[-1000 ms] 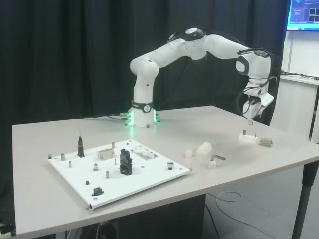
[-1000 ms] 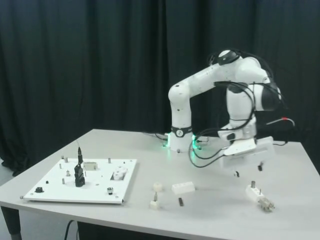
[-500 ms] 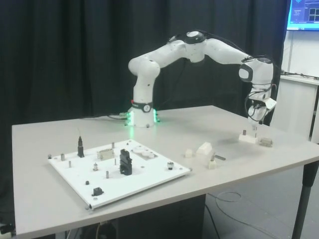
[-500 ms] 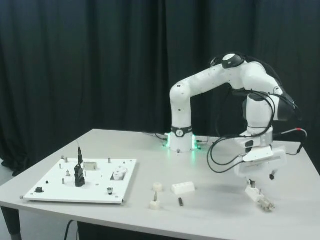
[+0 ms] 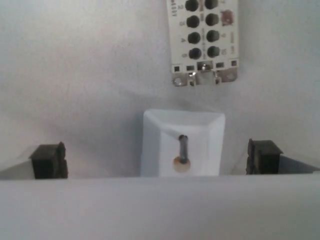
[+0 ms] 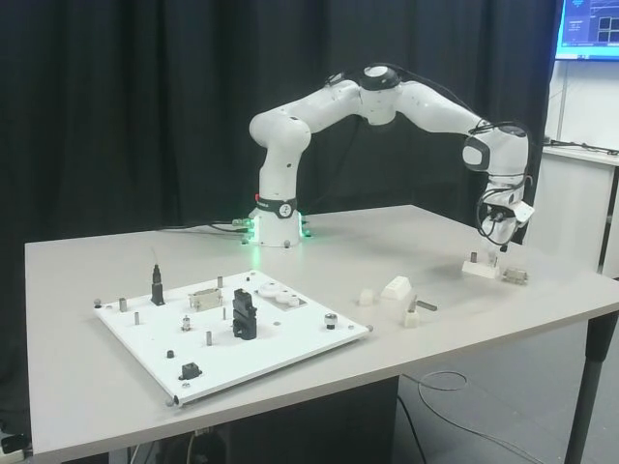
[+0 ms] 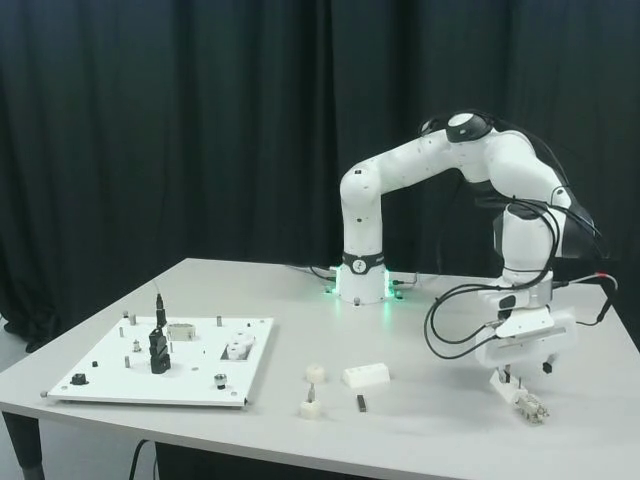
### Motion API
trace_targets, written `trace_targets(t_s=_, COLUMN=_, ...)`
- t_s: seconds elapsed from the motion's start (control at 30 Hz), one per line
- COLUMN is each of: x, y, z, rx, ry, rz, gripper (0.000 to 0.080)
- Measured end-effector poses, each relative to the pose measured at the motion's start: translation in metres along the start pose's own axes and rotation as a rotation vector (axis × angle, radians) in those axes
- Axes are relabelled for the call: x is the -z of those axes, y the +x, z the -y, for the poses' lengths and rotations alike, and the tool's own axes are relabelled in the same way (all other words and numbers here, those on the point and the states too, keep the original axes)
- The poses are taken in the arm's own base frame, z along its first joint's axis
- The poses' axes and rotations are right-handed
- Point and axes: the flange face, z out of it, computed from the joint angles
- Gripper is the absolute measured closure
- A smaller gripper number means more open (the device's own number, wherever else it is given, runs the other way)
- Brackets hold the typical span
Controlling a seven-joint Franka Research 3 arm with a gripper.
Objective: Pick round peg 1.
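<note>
Round peg 1 (image 5: 183, 148) is a thin grey pin standing upright in a small white block (image 5: 150, 145). The block sits near the table's right end in the first room view (image 6: 481, 268) and in the second room view (image 7: 508, 386). My gripper (image 5: 155, 158) hangs just above this block, open. Its black fingertips (image 5: 48, 161) stand wide on either side of the peg and touch nothing. The room views show the gripper (image 6: 499, 247) low over the block, pointing down (image 7: 520, 372).
A white connector piece with black holes (image 5: 202, 40) lies right beside the block (image 6: 515, 275). Three small white blocks (image 6: 397, 287) lie mid-table. A white board (image 6: 290, 343) with black and grey parts sits at the left. The table edge is close by.
The arm swung outward toward the table's right end and came down. The gripper went from hanging high beside the peg block to sitting low over it.
</note>
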Motion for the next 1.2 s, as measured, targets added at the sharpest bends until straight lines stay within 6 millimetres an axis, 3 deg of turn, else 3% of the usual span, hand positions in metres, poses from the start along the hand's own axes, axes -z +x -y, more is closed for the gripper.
trace_targets(t_s=0.83, x=-0.021, y=-0.001, z=0.0, rx=0.011, ry=-0.02, rz=-0.042, gripper=0.0003)
trace_targets(t_s=0.87, x=-0.021, y=-0.001, z=0.0, rx=0.012, ry=-0.02, rz=-0.043, gripper=0.014)
trace_targets(t_s=1.17, x=-0.022, y=-0.001, z=0.0, rx=0.015, ry=-0.026, rz=-0.045, gripper=0.014)
trace_targets(t_s=1.2, x=-0.022, y=-0.001, z=-0.001, rx=0.015, ry=-0.028, rz=-0.045, gripper=0.0504)
